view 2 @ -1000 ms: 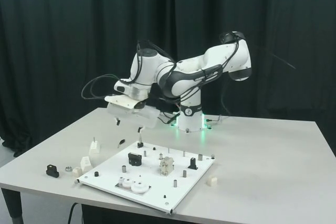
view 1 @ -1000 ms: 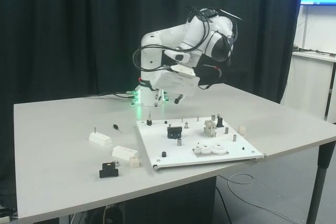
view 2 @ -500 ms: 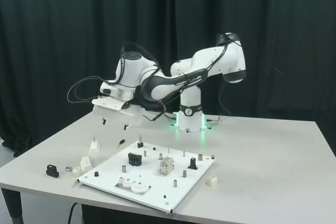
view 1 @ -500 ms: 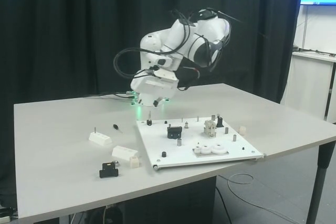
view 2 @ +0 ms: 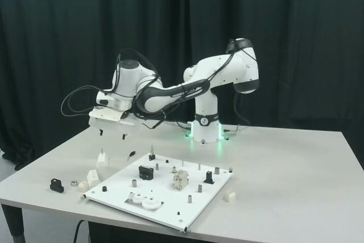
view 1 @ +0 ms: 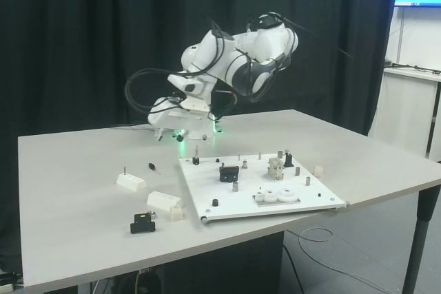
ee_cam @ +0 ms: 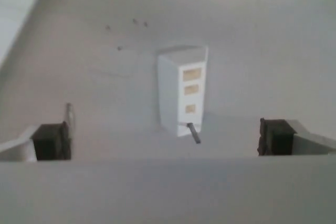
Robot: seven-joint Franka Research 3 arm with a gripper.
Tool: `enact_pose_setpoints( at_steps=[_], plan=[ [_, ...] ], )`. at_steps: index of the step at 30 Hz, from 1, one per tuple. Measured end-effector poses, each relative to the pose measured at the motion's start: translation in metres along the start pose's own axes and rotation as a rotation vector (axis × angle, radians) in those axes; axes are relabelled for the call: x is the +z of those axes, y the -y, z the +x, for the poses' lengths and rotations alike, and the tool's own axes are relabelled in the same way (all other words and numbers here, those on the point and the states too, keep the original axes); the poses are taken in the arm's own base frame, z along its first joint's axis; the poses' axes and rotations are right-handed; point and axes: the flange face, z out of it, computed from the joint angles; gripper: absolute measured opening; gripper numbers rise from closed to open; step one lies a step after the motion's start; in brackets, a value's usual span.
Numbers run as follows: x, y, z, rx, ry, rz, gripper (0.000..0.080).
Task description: Pick square peg 1.
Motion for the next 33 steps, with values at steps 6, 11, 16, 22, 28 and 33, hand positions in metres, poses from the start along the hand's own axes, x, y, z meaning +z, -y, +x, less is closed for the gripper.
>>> enact_pose_setpoints(
  at_steps=[6,11,16,22,28,33],
  plan=[
    [0.017,-0.021,-0.001,-0.027,0.021,0.008,0.08],
    [0.032,-0.038,-0.003,-0.038,0.04,0.019,0.08],
    [0.048,-0.053,-0.006,-0.075,0.061,0.036,0.08],
    [0.071,-0.072,-0.01,-0.122,0.078,0.071,0.08],
    [0.095,-0.091,-0.016,-0.139,0.085,0.112,0.08],
    [0.111,-0.105,-0.021,-0.142,0.077,0.146,0.08]
  ],
)
